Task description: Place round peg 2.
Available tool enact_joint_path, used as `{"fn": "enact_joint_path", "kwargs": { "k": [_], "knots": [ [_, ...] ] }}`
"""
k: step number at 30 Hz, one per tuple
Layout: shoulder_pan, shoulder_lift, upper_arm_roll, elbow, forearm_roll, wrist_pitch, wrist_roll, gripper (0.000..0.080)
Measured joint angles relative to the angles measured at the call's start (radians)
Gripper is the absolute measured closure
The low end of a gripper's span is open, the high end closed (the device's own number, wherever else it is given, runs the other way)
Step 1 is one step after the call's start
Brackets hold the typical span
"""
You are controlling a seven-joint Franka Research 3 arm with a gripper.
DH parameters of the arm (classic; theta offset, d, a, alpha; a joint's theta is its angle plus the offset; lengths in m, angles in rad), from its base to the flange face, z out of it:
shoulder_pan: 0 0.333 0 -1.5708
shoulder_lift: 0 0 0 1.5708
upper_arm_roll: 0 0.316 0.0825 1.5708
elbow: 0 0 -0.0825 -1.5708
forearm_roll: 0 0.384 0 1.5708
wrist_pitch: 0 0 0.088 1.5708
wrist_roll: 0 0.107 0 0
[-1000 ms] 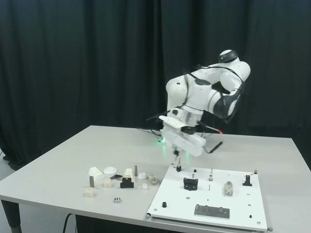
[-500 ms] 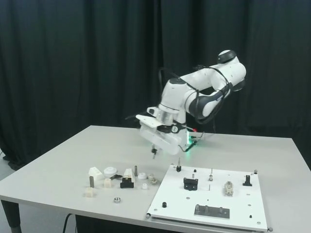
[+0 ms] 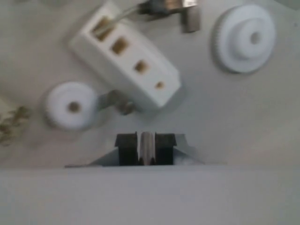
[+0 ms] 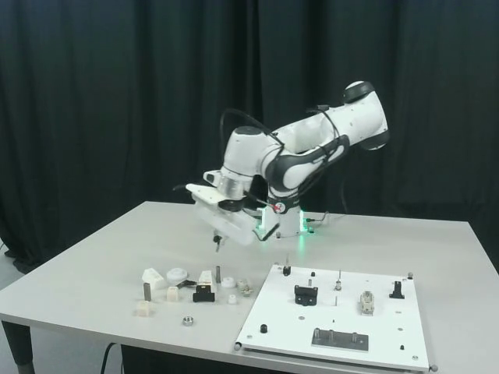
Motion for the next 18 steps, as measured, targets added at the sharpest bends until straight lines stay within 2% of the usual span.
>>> {"fn": "enact_joint_path", "kwargs": {
  "k": [6, 12, 18],
  "knots": [
    [-0.075, 0.006, 0.016, -0.016, 0.062, 0.0, -0.083, 0.0729],
    [-0.145, 0.032, 0.04, -0.027, 0.164, 0.0, -0.167, 0.0729],
    [-0.203, 0.062, 0.08, -0.031, 0.266, -0.004, -0.237, 0.0729]
  ]
}}
